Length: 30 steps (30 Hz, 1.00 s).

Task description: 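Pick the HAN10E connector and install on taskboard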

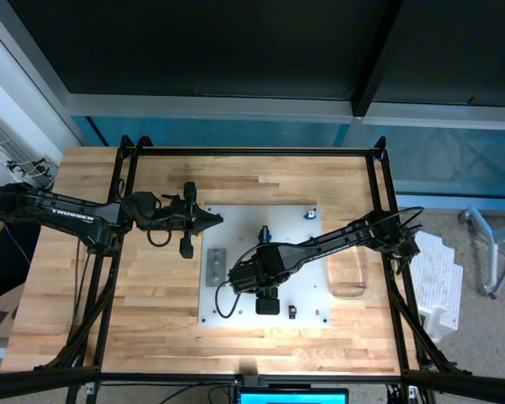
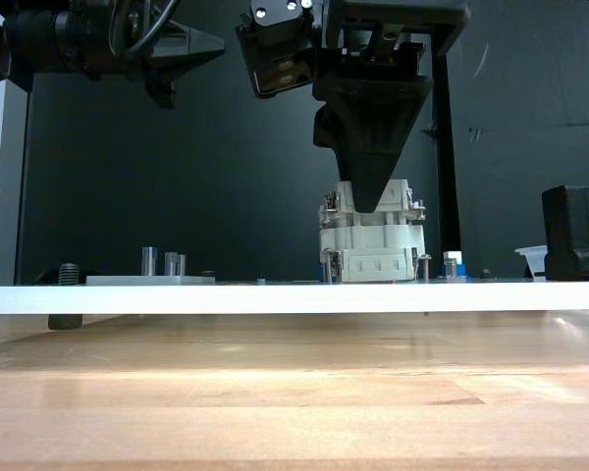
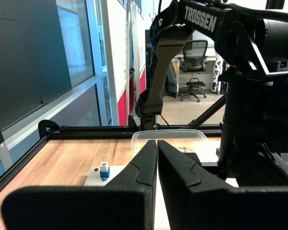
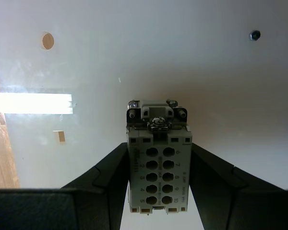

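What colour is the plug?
HAN10E connector: beige-grey, best in right wrist view, in right end effector; left end effector hovers aside.

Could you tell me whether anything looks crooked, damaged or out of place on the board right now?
Nothing stands out. The connector sits straight between the right gripper's fingers, upright over the white board. The left gripper hangs shut over the board's left edge.

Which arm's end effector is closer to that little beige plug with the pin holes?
Right. The right end effector grips the HAN10E connector over the taskboard; the left end effector hangs shut, apart from it, by the board's left edge.
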Available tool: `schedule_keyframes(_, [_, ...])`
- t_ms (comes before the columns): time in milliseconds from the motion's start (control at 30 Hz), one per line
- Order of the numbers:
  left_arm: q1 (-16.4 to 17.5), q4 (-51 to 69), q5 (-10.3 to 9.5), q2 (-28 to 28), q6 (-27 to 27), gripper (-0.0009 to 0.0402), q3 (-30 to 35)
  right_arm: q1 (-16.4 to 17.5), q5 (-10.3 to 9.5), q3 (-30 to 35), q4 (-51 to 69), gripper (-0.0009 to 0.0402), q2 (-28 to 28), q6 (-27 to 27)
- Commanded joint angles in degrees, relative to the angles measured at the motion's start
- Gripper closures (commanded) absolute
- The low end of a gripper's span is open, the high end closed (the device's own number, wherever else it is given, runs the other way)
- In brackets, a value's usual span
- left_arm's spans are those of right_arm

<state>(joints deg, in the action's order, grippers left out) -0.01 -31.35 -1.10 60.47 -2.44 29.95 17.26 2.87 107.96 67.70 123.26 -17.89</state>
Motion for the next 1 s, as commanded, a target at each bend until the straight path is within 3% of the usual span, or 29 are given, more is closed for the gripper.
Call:
schedule_keyframes(33, [0.00,-0.02,0.02,0.02,-0.02,0.0392,0.00,0.02,0.13,-0.74,-0.81,0.0368,-0.04,-0.09])
schedule_keyframes(333, [0.00,-0.02,0.02,0.02,-0.02,0.0392,0.00,0.02,0.11,-5.49,-5.95,0.0368,-0.04,-0.24])
schedule_keyframes(667, [0.02,-0.02,0.02,0.02,-0.02,0.0392,0.00,0.00,0.13,-5.40,-6.10,0.0367,-0.15,-0.22])
schedule_keyframes(1000, [0.00,-0.02,0.02,0.02,-0.02,0.0392,0.00,0.15,0.13,-5.40,-6.14,0.0297,-1.42,-0.26])
